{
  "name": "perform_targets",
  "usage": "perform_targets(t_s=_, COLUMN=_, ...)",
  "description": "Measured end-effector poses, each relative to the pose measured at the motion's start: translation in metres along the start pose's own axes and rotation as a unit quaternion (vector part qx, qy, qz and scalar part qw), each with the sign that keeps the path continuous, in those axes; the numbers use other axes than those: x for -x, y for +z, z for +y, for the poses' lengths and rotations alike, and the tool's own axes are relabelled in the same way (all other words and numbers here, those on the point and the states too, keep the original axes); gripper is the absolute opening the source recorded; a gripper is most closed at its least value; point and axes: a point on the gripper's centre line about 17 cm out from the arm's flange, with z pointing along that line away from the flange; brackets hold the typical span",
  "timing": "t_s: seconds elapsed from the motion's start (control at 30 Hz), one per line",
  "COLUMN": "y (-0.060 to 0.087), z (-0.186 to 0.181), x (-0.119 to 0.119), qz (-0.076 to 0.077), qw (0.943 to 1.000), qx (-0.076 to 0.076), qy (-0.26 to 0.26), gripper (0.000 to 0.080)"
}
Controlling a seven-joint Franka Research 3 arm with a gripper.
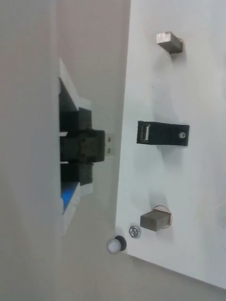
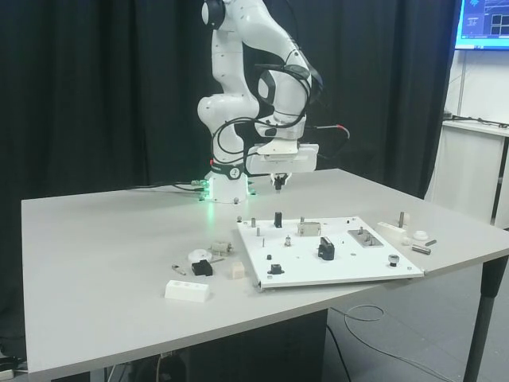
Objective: Place USB.
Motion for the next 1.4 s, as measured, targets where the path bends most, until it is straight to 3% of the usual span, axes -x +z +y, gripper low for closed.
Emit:
perform_targets(t_s=0.23, y=-0.001, z=0.003, x=-0.003, qz=0.004, qw=1.0000, qx=0.001, qy=0.001, gripper=0.0139)
perform_targets(t_s=0.4, y=-0.003, z=0.007, x=-0.009, qz=0.015, qw=0.9999, qx=0.004, qy=0.001, gripper=0.0139)
perform_targets(t_s=0.8, y=-0.012, z=0.036, x=-0.042, qz=0.063, qw=0.9971, qx=0.028, qy=-0.032, gripper=0.0139)
perform_targets(t_s=1.07, y=-0.018, z=0.075, x=-0.074, qz=0.092, qw=0.9933, qx=0.049, qy=-0.050, gripper=0.0139)
perform_targets(t_s=1.4, y=-0.018, z=0.151, x=-0.108, qz=0.110, qw=0.9881, qx=0.081, qy=-0.071, gripper=0.0139)
